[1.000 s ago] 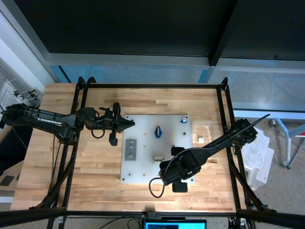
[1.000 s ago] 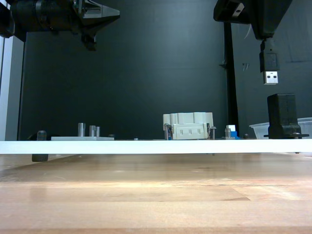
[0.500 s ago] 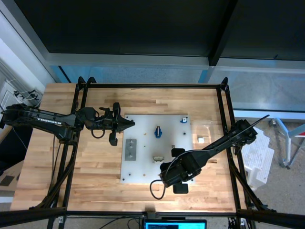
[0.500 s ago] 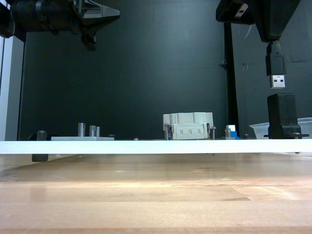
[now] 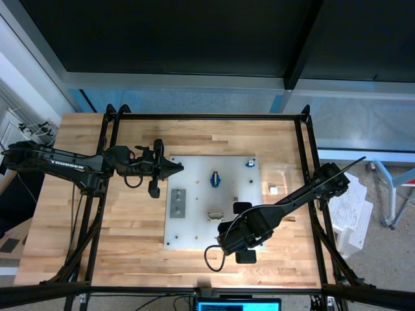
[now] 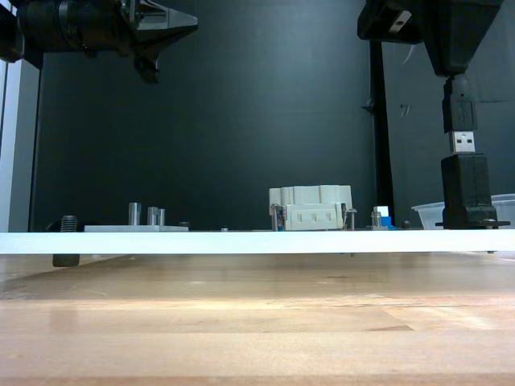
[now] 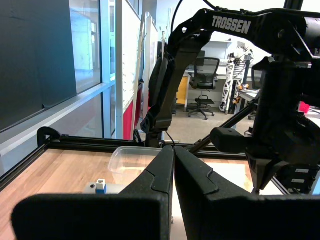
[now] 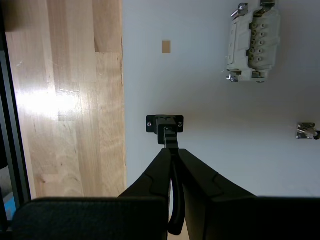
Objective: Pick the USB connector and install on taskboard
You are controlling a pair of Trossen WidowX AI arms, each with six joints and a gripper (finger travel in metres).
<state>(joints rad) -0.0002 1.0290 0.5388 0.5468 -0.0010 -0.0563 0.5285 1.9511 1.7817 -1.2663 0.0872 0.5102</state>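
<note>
The USB connector hangs upright in my right gripper, which is shut on its black body. Its metal tip stands just at the top of the black socket on the taskboard. The right wrist view looks straight down on the connector, lined up over that socket, with the right gripper closed around it. In the high view the right gripper hovers over the board's near right corner. My left gripper is shut, empty, high above the board's far left edge.
On the taskboard stand a grey metal block, a blue part and a metal multi-pin socket. A clear plastic container sits on the wood right of the board. A black frame borders the table.
My right gripper has come down with the USB connector, closing the gap until the plug's tip meets the black socket's top. The left arm has stayed still.
</note>
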